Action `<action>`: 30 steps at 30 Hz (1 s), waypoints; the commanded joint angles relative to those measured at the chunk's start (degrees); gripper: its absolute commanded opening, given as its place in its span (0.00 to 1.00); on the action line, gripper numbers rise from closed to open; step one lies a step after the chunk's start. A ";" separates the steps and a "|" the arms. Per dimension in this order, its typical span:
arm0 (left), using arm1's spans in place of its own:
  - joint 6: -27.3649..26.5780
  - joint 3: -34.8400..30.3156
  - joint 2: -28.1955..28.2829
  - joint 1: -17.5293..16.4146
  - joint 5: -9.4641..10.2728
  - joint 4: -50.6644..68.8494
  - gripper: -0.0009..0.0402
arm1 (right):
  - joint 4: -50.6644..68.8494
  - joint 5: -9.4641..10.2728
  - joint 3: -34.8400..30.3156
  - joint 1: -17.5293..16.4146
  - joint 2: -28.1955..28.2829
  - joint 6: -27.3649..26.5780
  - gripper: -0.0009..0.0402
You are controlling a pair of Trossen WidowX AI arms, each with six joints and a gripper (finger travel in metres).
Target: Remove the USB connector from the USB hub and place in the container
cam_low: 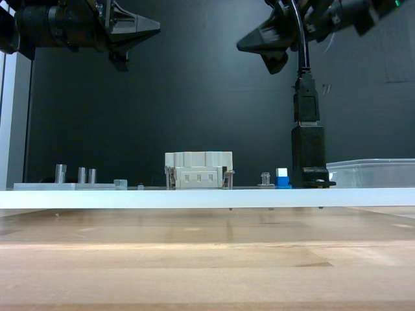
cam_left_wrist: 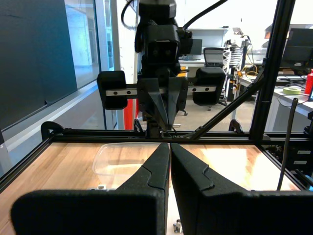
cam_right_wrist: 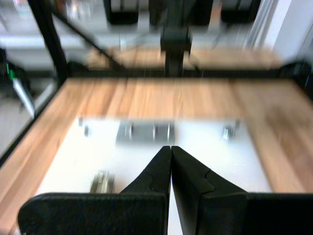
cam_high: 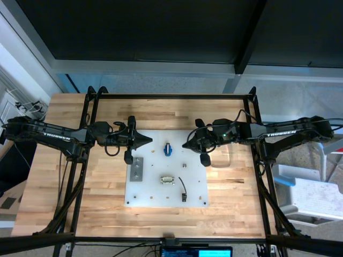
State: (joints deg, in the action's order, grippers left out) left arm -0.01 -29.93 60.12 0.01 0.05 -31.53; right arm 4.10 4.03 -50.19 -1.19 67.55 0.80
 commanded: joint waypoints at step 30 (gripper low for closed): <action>0.02 -0.02 0.00 0.00 -0.02 -0.02 0.02 | 42.99 -15.19 -20.81 -21.11 5.70 22.23 0.39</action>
